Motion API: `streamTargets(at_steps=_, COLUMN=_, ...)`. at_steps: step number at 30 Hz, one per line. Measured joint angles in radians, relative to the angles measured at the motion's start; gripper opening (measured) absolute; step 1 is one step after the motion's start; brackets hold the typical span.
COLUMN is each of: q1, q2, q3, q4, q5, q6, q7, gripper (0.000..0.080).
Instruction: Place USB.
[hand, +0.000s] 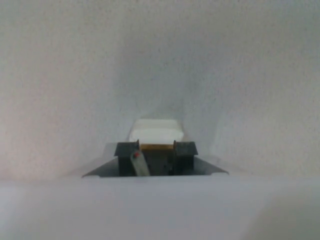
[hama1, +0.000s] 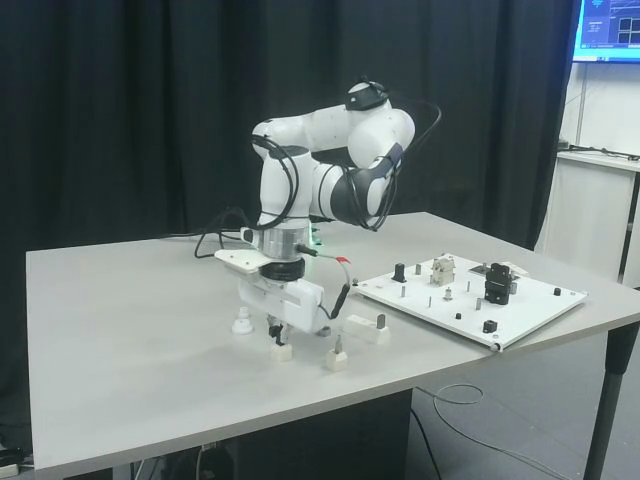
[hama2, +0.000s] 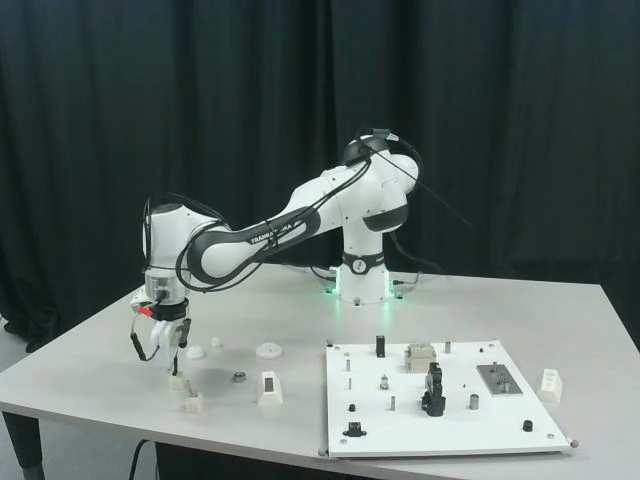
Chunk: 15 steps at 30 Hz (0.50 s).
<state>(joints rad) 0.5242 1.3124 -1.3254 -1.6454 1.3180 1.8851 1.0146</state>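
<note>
Low down, pincer (hand: 156, 150) clamps USB (hand: 156, 133); white blocks (hama2: 270, 388) nearby, board (hama2: 440, 400) well apart.

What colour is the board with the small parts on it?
White; the board shows best in the second room view.

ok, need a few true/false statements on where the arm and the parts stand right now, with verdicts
1. The end effector is low over the table, away from the white board. True.
2. The end effector is above the board. False: it is off the board, over bare table.
3. Small white parts lie on the table beside the board. True.
4. The board is bare. False: it carries several small black parts.
5. A green light shows at the arm's base. True.
</note>
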Motion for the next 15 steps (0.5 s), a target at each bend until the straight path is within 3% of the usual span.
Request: streamTargets(at_steps=15, q1=-0.004, q2=0.0, q3=0.018, q4=-0.001, q5=0.004, q6=0.012, q7=0.0, gripper=0.0141)
